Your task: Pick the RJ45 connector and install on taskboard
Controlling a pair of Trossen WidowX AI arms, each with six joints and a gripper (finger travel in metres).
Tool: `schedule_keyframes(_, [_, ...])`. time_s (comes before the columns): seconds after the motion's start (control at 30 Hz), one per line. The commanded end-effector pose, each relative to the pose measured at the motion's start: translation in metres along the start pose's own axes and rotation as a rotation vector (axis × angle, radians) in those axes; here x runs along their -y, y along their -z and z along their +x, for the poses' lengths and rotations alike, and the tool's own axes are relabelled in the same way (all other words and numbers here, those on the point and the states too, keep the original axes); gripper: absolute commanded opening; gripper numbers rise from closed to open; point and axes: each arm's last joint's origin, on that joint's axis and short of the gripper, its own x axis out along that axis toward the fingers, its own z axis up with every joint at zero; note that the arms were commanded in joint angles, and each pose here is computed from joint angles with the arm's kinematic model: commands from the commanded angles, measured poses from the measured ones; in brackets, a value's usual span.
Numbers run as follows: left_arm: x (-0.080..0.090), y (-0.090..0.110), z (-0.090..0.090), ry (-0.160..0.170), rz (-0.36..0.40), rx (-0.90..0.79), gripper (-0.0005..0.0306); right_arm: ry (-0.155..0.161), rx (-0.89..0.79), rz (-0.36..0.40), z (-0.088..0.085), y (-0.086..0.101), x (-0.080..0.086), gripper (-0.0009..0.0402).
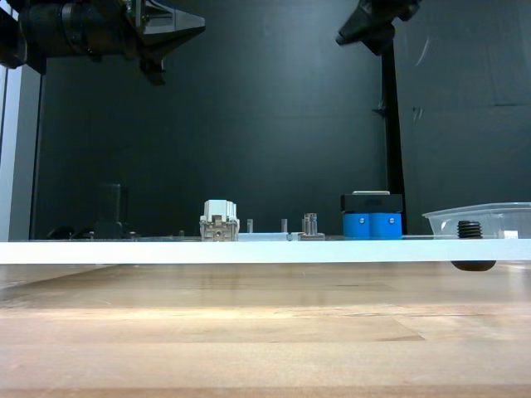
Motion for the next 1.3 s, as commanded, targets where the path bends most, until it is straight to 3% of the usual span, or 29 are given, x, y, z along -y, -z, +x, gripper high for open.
schedule_keyframes(0.03, [0.000, 0.000, 0.000, 0.000, 0.000, 0.000, 0.0000, 0.000, 0.084, -0.013, 0.001, 0.005, 0.000, -0.0004])
schedule_keyframes(0.27, [0.000, 0.000, 0.000, 0.000, 0.000, 0.000, 0.0000, 0.026, 0.244, 0.013, 0.006, 0.016, 0.009, -0.0002])
schedule_keyframes(0.4, [0.000, 0.000, 0.000, 0.000, 0.000, 0.000, 0.0000, -0.024, 0.322, 0.028, 0.009, 0.022, 0.017, -0.0001])
schedule_keyframes(0.6, [0.000, 0.000, 0.000, 0.000, 0.000, 0.000, 0.0000, -0.025, 0.437, 0.029, 0.014, 0.028, 0.022, 0.0000])
schedule_keyframes(0.77, [0.000, 0.000, 0.000, 0.000, 0.000, 0.000, 0.0000, -0.056, 0.538, 0.021, 0.018, 0.033, 0.023, 0.0000])
schedule_keyframes(1.0, [0.000, 0.000, 0.000, 0.000, 0.000, 0.000, 0.0000, -0.048, 0.630, 0.071, 0.022, 0.043, 0.026, 0.0000])
schedule_keyframes(1.13, [0.000, 0.000, 0.000, 0.000, 0.000, 0.000, 0.0000, -0.004, 0.645, 0.090, 0.025, 0.050, 0.027, 0.0000])
schedule_keyframes(1.3, [0.000, 0.000, 0.000, 0.000, 0.000, 0.000, 0.0000, -0.025, 0.666, 0.107, 0.028, 0.056, 0.023, 0.0000])
